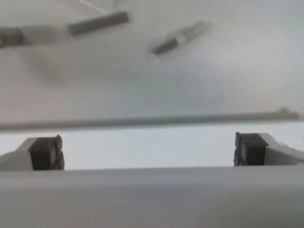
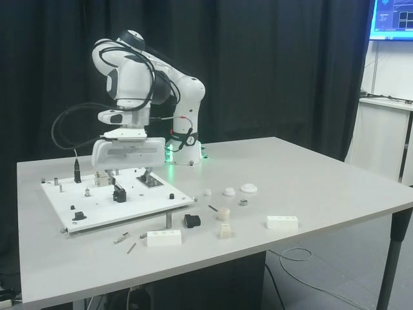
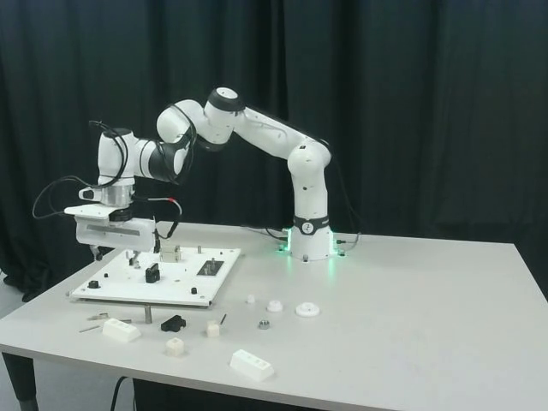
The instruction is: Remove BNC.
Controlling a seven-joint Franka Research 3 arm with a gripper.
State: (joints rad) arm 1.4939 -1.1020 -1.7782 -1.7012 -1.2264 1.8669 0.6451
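BNC, perhaps the slim upright plug (image 2: 76, 172), stands on the flat white board (image 2: 97, 210); claw (image 1: 147, 152) wide open, empty.

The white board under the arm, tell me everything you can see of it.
The white board is a flat square plate lying level on the grey table, near its end away from the arm's base. Short pegs at its corners seem to lift it slightly off the tabletop. Small black and grey fittings stand on it, plus a dark rectangular inset. The gripper hangs just above it, fingers open; no contact is visible. Loose small parts lie on the table beside its edge.
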